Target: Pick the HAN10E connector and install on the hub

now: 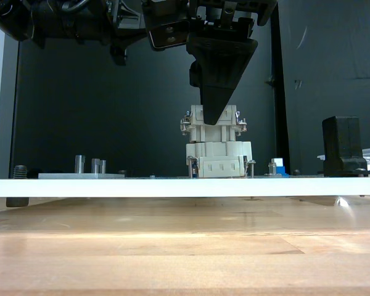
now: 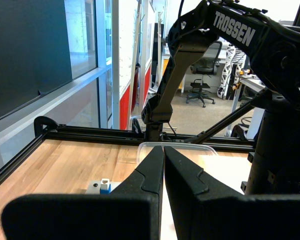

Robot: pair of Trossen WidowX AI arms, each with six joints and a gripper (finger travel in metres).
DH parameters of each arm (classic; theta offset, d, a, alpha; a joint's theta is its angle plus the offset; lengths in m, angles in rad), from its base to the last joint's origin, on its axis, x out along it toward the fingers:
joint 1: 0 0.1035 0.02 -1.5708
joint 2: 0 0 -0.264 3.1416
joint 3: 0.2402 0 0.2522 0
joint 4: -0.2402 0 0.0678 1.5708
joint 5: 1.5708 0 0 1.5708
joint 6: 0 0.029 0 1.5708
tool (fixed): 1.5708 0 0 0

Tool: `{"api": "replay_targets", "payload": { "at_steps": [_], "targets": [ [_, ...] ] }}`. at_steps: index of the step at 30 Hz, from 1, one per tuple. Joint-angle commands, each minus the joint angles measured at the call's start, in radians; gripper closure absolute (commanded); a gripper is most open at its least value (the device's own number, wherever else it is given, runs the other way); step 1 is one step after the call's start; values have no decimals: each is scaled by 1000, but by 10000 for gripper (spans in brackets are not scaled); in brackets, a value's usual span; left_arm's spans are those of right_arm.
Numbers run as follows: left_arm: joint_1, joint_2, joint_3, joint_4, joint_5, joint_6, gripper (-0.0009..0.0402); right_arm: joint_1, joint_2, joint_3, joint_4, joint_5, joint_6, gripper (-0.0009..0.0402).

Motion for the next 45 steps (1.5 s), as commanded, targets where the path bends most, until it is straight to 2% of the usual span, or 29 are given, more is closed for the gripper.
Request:
{"api": "replay_targets", "payload": {
  "at_steps": [1, 29, 45],
  "targets": [
    [0, 0, 0, 0, 0, 0, 393, 0, 1, 0, 1, 2, 1, 350],
    [0, 0, 0, 0, 0, 0, 393, 0, 1, 0, -2, 2, 4, 350],
    [0, 0, 0, 0, 0, 0, 393, 0, 1, -21, 4, 3, 4, 330]
  ]
}}
